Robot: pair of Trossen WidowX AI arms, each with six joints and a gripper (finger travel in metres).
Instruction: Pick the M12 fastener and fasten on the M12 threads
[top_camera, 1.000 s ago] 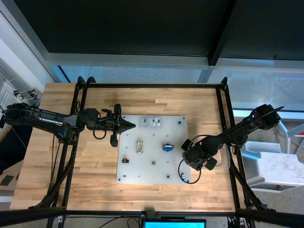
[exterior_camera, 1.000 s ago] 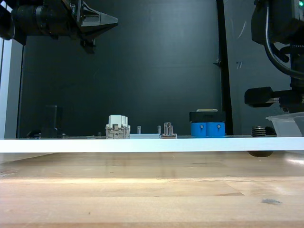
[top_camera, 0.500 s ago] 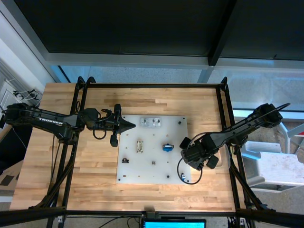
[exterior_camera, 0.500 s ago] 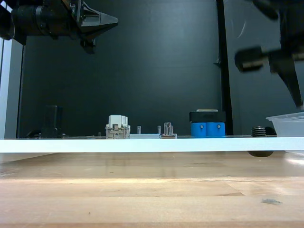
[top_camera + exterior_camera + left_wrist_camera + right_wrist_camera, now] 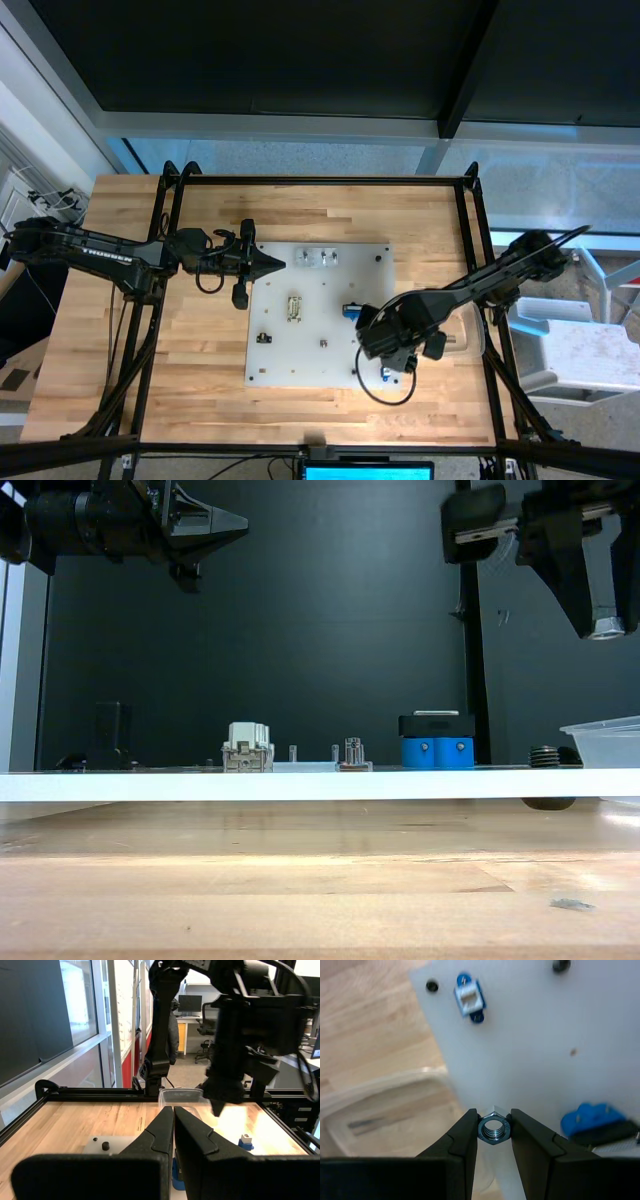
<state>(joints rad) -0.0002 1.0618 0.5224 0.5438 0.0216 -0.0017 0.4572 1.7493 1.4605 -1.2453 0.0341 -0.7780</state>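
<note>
Nut (image 5: 493, 1130) sits in right gripper (image 5: 493, 1120) above board (image 5: 300, 362) (left gripper (image 5: 272, 263) far-left).

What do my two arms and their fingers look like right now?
Both arms are matte black, built of slim links. The left arm carries white lettering. The left gripper sits over the white board's far left part; the right gripper hangs above its near right part. Their fingers are black wedges tapering to narrow tips.
</note>
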